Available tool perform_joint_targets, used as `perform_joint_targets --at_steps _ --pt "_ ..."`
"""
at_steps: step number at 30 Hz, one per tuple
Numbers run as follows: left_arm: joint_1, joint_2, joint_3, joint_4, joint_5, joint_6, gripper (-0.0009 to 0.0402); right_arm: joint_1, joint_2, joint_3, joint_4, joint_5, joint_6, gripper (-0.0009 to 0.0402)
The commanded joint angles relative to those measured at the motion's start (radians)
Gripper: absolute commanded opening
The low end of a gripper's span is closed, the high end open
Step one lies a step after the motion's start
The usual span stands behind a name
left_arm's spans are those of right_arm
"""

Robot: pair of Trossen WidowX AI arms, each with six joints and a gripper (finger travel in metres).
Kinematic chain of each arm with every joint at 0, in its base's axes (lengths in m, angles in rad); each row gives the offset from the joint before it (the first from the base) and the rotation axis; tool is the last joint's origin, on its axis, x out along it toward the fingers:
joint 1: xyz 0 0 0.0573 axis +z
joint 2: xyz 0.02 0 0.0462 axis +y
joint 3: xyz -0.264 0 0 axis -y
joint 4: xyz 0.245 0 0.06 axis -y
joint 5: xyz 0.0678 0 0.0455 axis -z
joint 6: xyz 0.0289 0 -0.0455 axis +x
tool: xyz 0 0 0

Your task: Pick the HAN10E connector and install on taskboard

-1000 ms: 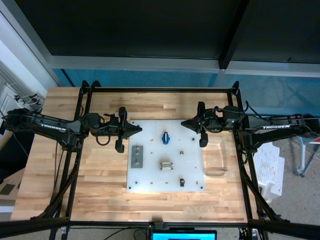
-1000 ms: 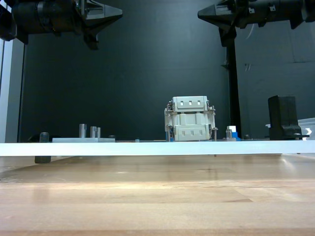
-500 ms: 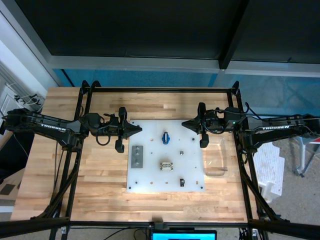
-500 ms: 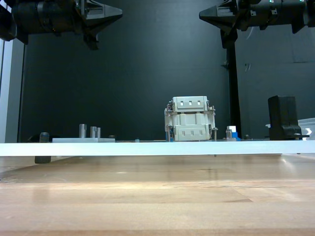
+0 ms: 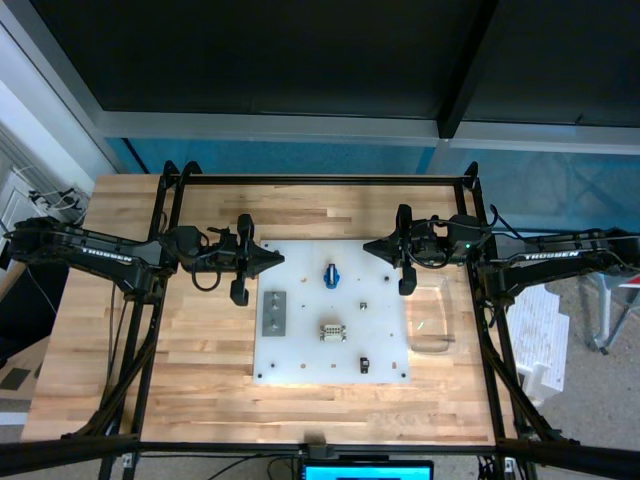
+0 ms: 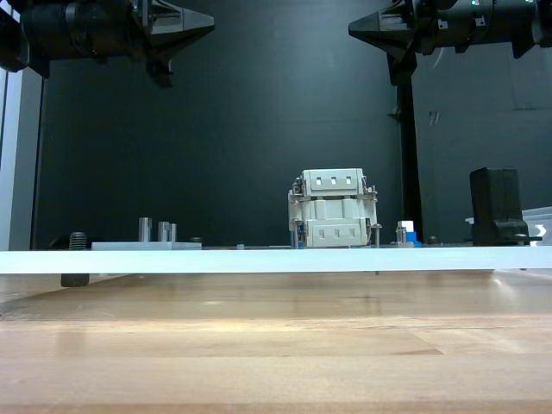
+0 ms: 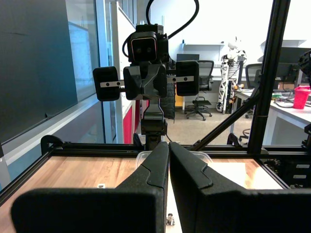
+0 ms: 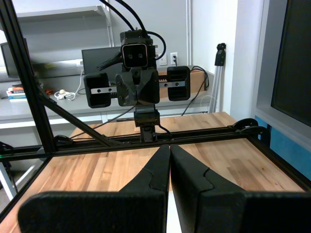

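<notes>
Sitting on the taskboard [image 5: 300, 362], the HAN10E connector [image 5: 333, 331] looks plugged in already; left pincer [image 5: 279, 257] and right pincer [image 5: 367, 247] hang high over its far corners, pinched closed and empty, so nothing seems left to grab.

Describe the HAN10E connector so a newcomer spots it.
Find the white taskboard mid-table, left gripper and right gripper shut above its far edge. Near its centre stands the HAN10E connector: beige and tall, unlike the flat grey metal block nearby.
</notes>
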Motion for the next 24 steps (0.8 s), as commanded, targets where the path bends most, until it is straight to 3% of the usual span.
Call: perform_joint_targets --at_steps 1,24 --pt "0.000 0.000 0.000 0.000 0.000 0.000 0.0001 0.000 0.000 0.000 0.001 0.000 0.001 0.0000" --pt "0.000 0.000 0.000 0.000 0.000 0.000 0.0001 0.000 0.000 0.000 -0.007 0.000 0.005 0.0000"
